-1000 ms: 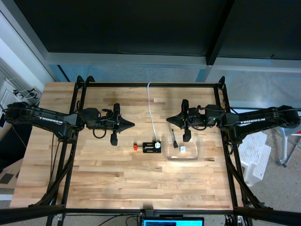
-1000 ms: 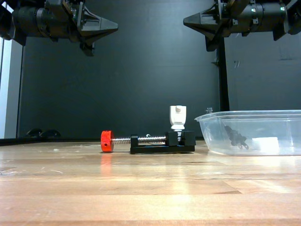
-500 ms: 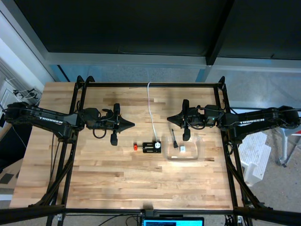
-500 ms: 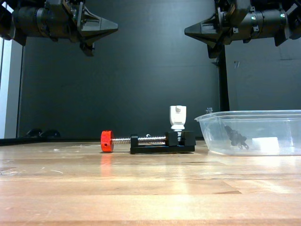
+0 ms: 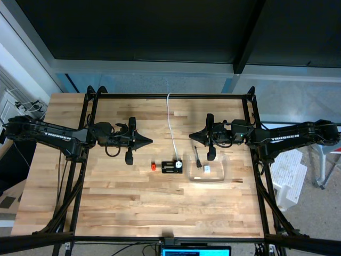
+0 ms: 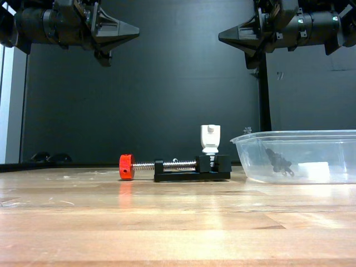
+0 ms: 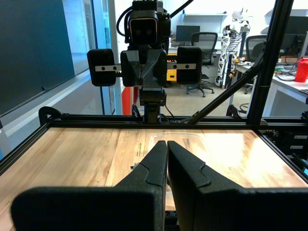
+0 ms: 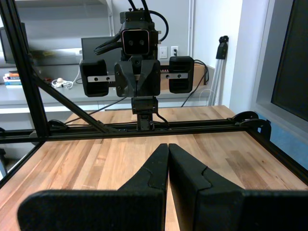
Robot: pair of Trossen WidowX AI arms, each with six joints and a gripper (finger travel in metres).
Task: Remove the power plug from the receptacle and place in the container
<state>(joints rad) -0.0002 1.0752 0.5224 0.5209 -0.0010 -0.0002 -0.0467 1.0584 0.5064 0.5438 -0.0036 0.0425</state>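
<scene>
The slim black power plug (image 5: 197, 158) (image 6: 278, 161) lies inside the clear container (image 5: 217, 176) (image 6: 261, 158), near its left end. The receptacle (image 5: 170, 166) (image 6: 192, 168), a black block with a red knob (image 6: 126, 167) and a white socket (image 6: 210, 138), stands just left of the container with nothing plugged into it. My left gripper (image 5: 151, 141) (image 6: 136, 30) (image 7: 167, 143) hovers high over the table, left of the receptacle, shut and holding nothing. My right gripper (image 5: 191, 135) (image 6: 221, 36) (image 8: 168, 145) faces it from the right, raised above the container's far left corner, also shut and holding nothing.
A long white cable (image 5: 171, 122) runs from the receptacle to the table's far edge. A small white square piece (image 5: 206, 168) lies in the container beside the plug. A black frame (image 5: 170, 96) borders the table.
The right gripper has dipped slightly and eased back to the right. The left arm, plug, receptacle and container have not moved.
</scene>
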